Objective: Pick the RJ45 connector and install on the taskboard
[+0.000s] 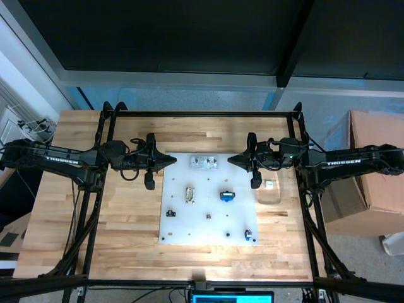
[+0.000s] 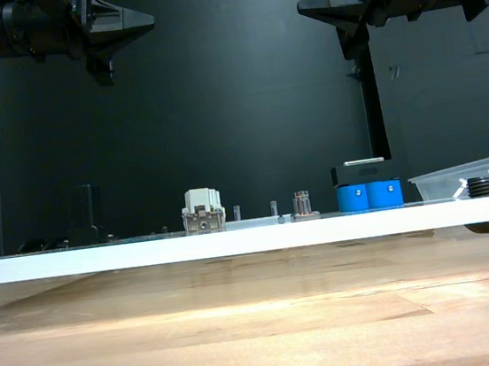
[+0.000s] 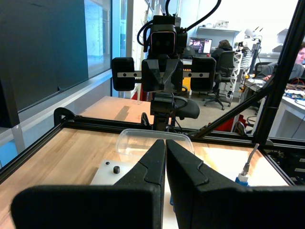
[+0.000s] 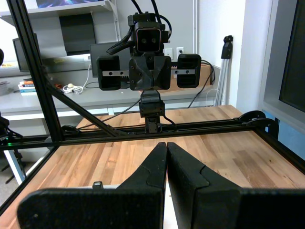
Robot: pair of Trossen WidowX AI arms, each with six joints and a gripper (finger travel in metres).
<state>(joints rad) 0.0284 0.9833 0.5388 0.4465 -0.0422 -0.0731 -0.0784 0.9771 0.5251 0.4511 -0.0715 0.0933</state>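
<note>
The wooden table (image 1: pixel 76 240) carries everything, with the left arm (image 1: pixel 57 158) and the right arm (image 1: pixel 344 161) reaching inward from its two edges, both raised well above the surface. Between them lies the white board (image 1: pixel 189 224). Just beside the board's right edge sits the clear tray (image 1: pixel 278 199). The left gripper (image 1: pixel 172 162) hangs over the board's far left corner and the right gripper (image 1: pixel 231 160) over its far right part, tips facing each other and well apart. Each has its fingers pressed together with nothing between them: left fingers (image 3: pixel 151 167), right fingers (image 4: pixel 153 168). In the tray rests the white block (image 1: pixel 269 184), pale, with nothing dark on it. At the board's near right corner stands the blue jack (image 1: pixel 249 237). The connector (image 3: pixel 245 170) stands in that jack, clear of both grippers, its grey cable rising at a slight tilt; how deep it sits I cannot tell
</note>
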